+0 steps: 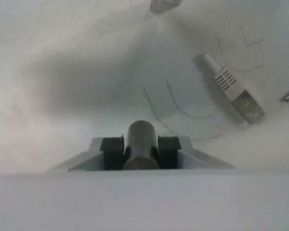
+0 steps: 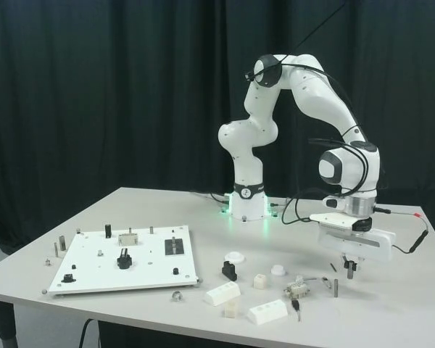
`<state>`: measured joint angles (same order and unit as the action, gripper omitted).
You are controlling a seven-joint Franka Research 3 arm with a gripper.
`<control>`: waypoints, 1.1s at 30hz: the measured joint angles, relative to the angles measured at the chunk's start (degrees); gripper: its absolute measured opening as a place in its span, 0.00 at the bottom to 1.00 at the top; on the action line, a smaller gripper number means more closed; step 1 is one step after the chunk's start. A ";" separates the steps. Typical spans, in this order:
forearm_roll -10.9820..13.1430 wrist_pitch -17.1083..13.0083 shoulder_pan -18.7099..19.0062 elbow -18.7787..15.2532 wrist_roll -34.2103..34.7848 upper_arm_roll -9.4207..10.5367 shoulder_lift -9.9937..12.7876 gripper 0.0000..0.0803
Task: Place round peg 4.
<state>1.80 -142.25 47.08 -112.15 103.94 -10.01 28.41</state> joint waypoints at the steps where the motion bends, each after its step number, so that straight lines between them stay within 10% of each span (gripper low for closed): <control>1: 0.00 0.00 0.00 0.13 0.16 -0.02 0.16 0.18; 33: 1.69 -0.11 -0.51 3.55 0.81 -0.23 4.06 0.18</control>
<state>3.48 -142.36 46.57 -108.60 104.75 -10.24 32.47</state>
